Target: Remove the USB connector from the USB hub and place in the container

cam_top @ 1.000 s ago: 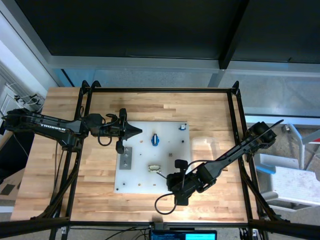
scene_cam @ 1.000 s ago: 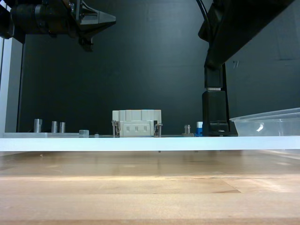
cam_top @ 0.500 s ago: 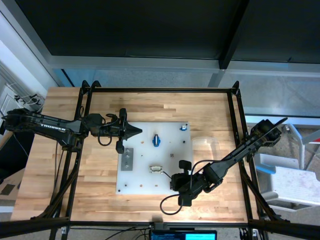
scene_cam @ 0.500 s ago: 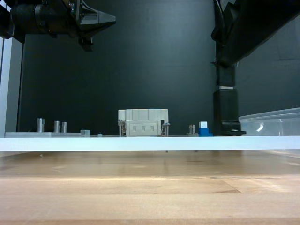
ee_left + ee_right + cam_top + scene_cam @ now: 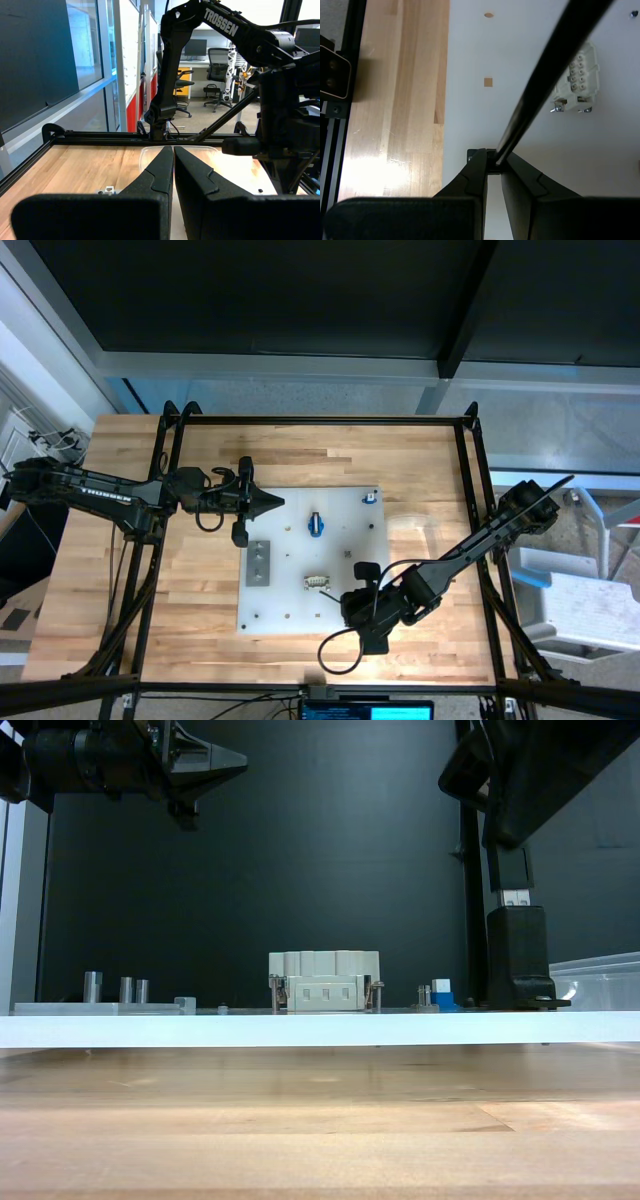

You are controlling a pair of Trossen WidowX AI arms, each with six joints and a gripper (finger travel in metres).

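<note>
Your right gripper (image 5: pixel 493 159) grips the plug (image 5: pixel 512 878) just above the hub (image 5: pixel 518 955) (clear for transfer); your left gripper (image 5: pixel 173 152) hangs closed at far left.

Black USB connector (image 5: pixel 512 870) and USB hub (image 5: pixel 518 958), white board (image 5: pixel 290 592), blue connector (image 5: pixel 316 524), grey plate (image 5: pixel 259 563), pale wood-grain table (image 5: pixel 195 640).

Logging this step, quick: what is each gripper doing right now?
Left gripper: jaws shut, empty, raised over the board's left side.
Right gripper: jaws shut on the USB connector, just above the USB hub.
</note>
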